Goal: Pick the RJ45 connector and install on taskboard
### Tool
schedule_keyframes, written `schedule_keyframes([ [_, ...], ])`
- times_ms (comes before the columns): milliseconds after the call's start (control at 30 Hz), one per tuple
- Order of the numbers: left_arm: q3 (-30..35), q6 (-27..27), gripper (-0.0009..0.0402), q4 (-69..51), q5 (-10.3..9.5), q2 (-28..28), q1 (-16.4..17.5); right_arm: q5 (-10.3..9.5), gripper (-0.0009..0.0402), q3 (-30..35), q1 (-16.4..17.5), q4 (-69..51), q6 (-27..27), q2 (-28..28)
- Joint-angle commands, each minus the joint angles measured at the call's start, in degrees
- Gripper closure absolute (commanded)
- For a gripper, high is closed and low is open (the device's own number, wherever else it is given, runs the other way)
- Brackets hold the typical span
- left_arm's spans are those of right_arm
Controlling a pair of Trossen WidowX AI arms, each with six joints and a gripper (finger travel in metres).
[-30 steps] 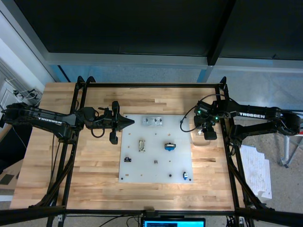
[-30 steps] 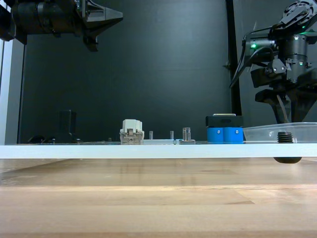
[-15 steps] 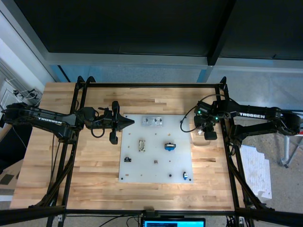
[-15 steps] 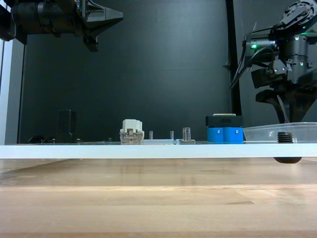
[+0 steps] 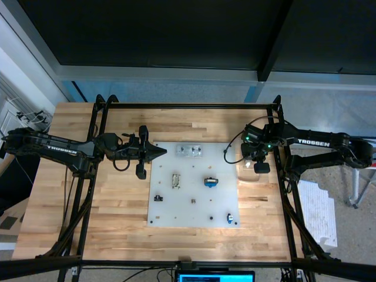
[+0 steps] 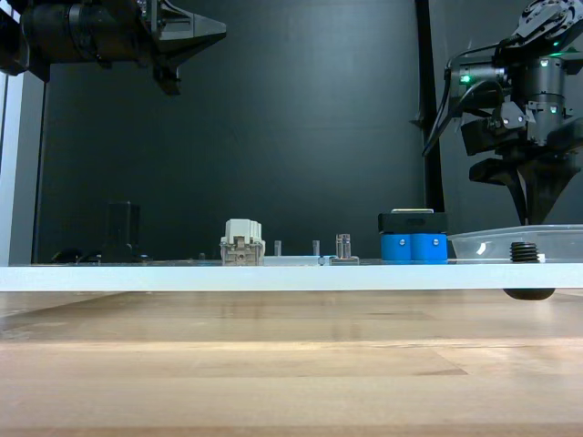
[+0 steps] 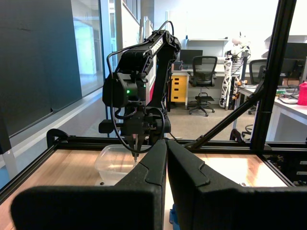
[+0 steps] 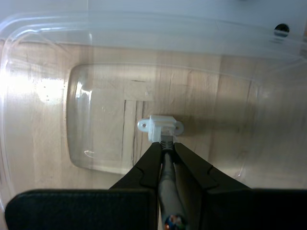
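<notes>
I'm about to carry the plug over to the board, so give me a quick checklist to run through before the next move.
1. RJ45 connector clamped between the fingers of the right gripper: ok.
2. Connector lifted above the rim of the clear tray: cannot tell.
3. Parked left gripper shut and high above the table: ok.
4. Matching socket on the taskboard located: cannot tell.

My right gripper [image 8: 166, 145], over the glossy clear tray [image 8: 43, 72], is matt black plastic, same as my left gripper [image 7: 166, 142] over the smooth white taskboard [image 5: 188, 211]. RJ45 connector [image 8: 160, 125] looks like white plastic.
</notes>
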Motion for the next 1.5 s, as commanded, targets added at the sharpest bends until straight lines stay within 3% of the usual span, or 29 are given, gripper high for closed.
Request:
schedule_keyframes([
  [33,0.0,0.0,0.0393,0.0,0.0,0.0,0.0,0.0,0.0391,0.4,0.0,-0.3,0.0,0.0],
  [433,0.0,0.0,0.0393,0.0,0.0,0.0,0.0,-0.02,0.0393,6.4,0.3,-6.2,0.3,0.0],
  [900,0.0,0.0,0.0393,0.0,0.0,0.0,0.0,-0.48,0.0393,19.0,1.5,-15.9,3.9,0.0],
  [1100,0.0,0.0,0.0393,0.0,0.0,0.0,0.0,-0.46,0.0393,20.5,2.0,-17.7,6.9,0.0],
  [1300,0.0,0.0,0.0393,0.0,0.0,0.0,0.0,-0.46,0.0393,20.5,5.4,-17.7,10.0,0.0],
  [1500,0.0,0.0,0.0393,0.0,0.0,0.0,0.0,0.04,0.0393,20.5,12.5,-17.4,13.0,1.2],
])
